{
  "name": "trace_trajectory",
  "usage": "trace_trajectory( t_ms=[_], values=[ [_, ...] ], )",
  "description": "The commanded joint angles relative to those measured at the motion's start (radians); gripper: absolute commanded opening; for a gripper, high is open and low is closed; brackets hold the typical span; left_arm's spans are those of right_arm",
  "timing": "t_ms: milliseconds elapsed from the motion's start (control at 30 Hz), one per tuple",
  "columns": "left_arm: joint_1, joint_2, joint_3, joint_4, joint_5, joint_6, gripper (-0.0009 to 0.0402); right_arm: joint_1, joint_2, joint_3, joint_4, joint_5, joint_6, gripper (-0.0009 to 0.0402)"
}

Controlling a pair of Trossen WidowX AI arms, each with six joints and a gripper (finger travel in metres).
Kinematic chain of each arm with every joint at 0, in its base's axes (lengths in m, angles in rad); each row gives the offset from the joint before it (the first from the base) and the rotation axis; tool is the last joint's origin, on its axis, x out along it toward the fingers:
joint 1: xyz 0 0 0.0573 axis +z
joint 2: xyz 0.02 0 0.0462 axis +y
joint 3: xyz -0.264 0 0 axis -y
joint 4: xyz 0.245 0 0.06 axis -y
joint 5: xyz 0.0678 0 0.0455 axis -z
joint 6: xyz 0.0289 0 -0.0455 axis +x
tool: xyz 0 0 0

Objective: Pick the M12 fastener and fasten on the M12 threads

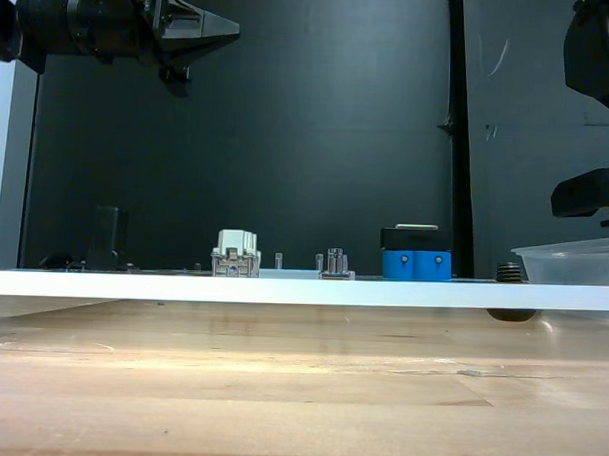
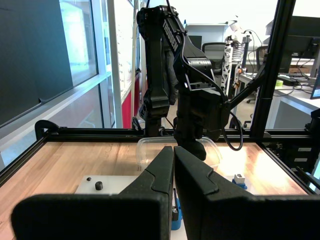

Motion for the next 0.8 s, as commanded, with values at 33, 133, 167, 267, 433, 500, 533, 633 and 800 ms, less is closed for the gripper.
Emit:
trace_trajectory(
  t_ms=[33, 133, 167, 267, 433, 500, 533, 633, 800],
  values=[
    [0.000, 0.000, 0.000, 0.000, 0.000, 0.000, 0.0000, 0.000, 0.000, -0.011, 0.006, 0.001, 0.001, 0.0199],
    [0.000, 0.000, 0.000, 0.000, 0.000, 0.000, 0.0000, 0.000, 0.000, -0.019, 0.017, 0.001, 0.001, 0.0197],
    [0.000, 0.000, 0.000, 0.000, 0.000, 0.000, 0.0000, 0.000, 0.000, -0.022, 0.023, 0.001, 0.001, 0.0196],
    [0.000, 0.000, 0.000, 0.000, 0.000, 0.000, 0.0000, 0.000, 0.000, -0.029, 0.034, 0.001, 0.002, 0.0192],
    [0.000, 0.000, 0.000, 0.000, 0.000, 0.000, 0.0000, 0.000, 0.000, -0.037, 0.056, 0.001, 0.003, 0.0186],
    [0.000, 0.000, 0.000, 0.000, 0.000, 0.000, 0.0000, 0.000, 0.000, -0.039, 0.058, 0.000, 0.005, 0.0184],
    [0.000, 0.000, 0.000, 0.000, 0.000, 0.000, 0.0000, 0.000, 0.000, -0.039, 0.059, 0.000, 0.005, 0.0182],
    [0.000, 0.000, 0.000, 0.000, 0.000, 0.000, 0.0000, 0.000, 0.000, -0.039, 0.058, 0.000, 0.010, 0.0176],
    [0.000, 0.000, 0.000, 0.000, 0.000, 0.000, 0.0000, 0.000, 0.000, -0.039, 0.059, 0.000, 0.010, 0.0167]
  ],
)
